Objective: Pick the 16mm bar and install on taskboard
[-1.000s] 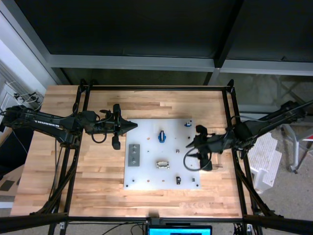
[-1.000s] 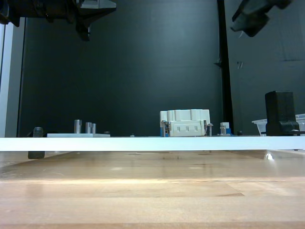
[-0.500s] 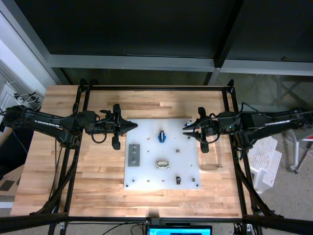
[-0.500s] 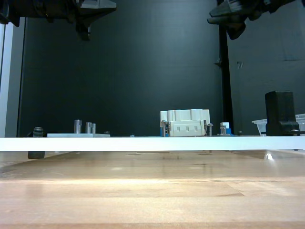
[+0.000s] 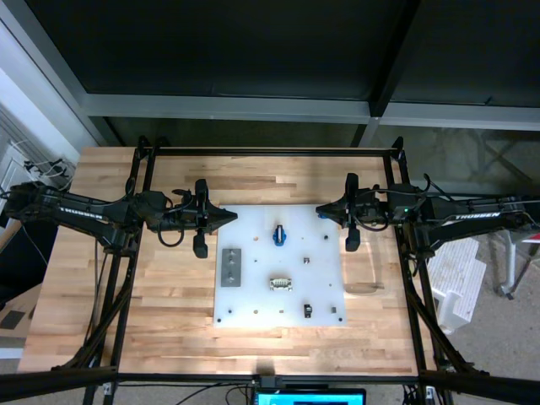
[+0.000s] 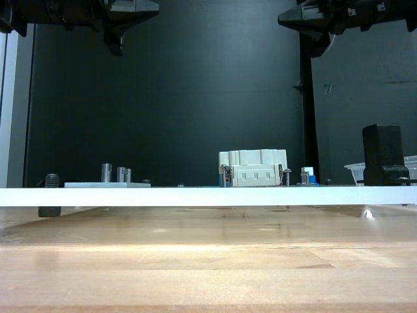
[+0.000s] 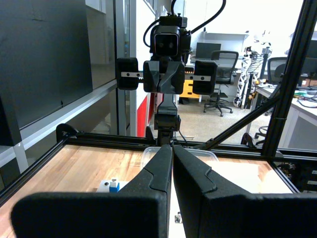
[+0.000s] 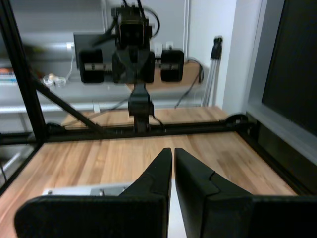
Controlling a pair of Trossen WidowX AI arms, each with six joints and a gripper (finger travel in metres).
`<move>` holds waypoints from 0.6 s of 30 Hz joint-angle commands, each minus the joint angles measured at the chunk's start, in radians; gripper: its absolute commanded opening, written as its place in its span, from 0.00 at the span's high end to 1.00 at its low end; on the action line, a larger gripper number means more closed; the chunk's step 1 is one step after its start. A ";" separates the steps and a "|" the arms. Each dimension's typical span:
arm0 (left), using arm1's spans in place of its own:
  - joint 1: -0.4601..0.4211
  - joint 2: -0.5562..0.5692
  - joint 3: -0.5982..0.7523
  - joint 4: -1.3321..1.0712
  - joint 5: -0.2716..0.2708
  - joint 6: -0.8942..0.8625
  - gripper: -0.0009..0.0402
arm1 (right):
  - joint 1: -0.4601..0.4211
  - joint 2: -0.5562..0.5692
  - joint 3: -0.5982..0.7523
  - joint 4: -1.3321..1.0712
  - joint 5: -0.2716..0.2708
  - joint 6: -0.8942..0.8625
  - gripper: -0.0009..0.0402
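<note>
Both closed, empty: right gripper (image 5: 320, 208) swung up to far-right corner of board (image 5: 253, 297), left gripper (image 5: 234, 217) stays far-left (bar unseen, pick pending).

A white square taskboard (image 5: 253, 295) lies flat on the table. On its left part, three short metal bars (image 6: 106, 173) stand upright in a grey plate (image 5: 230, 283). Which one is the 16mm bar cannot be told. The left gripper (image 5: 229, 218) and right gripper (image 5: 321, 209) hover above the board's far corners, fingers together, holding nothing.
</note>
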 commanded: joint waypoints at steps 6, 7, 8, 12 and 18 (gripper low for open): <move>0.000 0.000 0.000 0.000 0.000 0.000 0.98 | -0.051 -0.002 -0.042 0.083 -0.089 0.005 0.98; 0.000 0.000 0.000 0.000 0.000 0.000 0.98 | -0.051 -0.002 -0.043 0.086 -0.089 0.005 0.98; 0.000 0.000 0.000 0.000 0.000 0.000 0.98 | -0.051 -0.002 -0.045 0.089 -0.089 0.005 0.98; 0.000 0.000 0.000 0.000 0.000 0.000 0.98 | -0.051 -0.002 -0.051 0.100 -0.090 0.013 0.98; 0.000 0.000 0.000 0.000 0.000 0.000 0.98 | -0.051 -0.002 -0.051 0.100 -0.090 0.013 0.98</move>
